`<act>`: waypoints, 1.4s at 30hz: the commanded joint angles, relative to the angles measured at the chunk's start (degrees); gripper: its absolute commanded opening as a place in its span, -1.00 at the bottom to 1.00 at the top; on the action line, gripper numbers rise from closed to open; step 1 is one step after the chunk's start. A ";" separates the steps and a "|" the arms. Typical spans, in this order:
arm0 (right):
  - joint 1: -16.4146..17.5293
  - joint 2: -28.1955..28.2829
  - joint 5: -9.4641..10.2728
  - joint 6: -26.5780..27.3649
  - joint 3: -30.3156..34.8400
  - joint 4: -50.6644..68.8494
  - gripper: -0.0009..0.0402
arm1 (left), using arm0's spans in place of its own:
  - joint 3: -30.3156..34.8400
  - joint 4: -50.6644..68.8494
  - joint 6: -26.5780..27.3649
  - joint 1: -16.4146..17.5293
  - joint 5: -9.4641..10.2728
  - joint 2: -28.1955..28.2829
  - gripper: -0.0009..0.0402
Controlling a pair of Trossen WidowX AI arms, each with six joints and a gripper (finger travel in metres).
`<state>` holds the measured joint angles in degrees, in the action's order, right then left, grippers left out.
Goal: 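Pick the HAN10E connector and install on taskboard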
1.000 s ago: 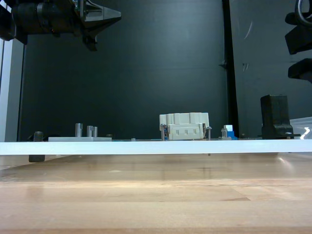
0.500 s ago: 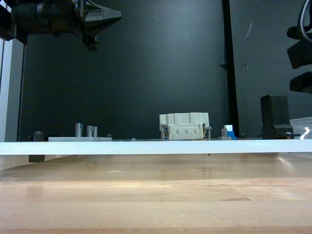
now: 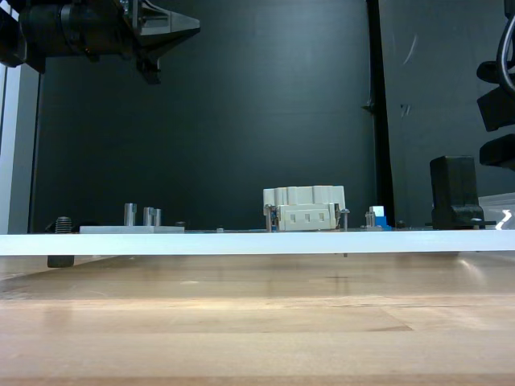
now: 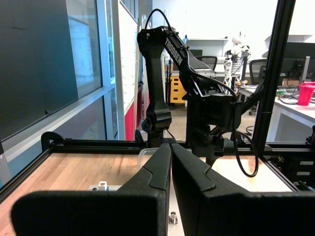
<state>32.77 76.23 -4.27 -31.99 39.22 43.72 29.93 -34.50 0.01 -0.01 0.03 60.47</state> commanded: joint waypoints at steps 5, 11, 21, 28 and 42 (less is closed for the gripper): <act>-0.09 0.02 0.87 0.04 -1.53 -1.51 0.35 | 0.02 -0.02 -0.02 0.00 -0.02 0.02 -0.95; -0.20 -0.04 0.85 0.35 -2.01 -2.49 0.21 | 0.02 -0.02 -0.02 0.00 -0.02 0.02 -0.95; -0.44 -0.07 0.74 0.96 -1.79 -2.67 -0.05 | 0.02 -0.02 -0.02 0.00 -0.02 0.02 -0.95; -0.44 -0.07 0.79 0.98 -1.79 -2.64 -0.29 | 0.02 -0.02 -0.02 0.02 -0.02 0.02 -0.95; -0.52 -2.93 0.83 0.96 -0.85 1.25 -0.75 | 0.02 -0.02 -0.02 0.00 -0.02 0.02 -0.95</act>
<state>32.29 73.78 -3.46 -30.98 37.74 43.72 29.95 -34.52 -0.01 -0.01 0.01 60.47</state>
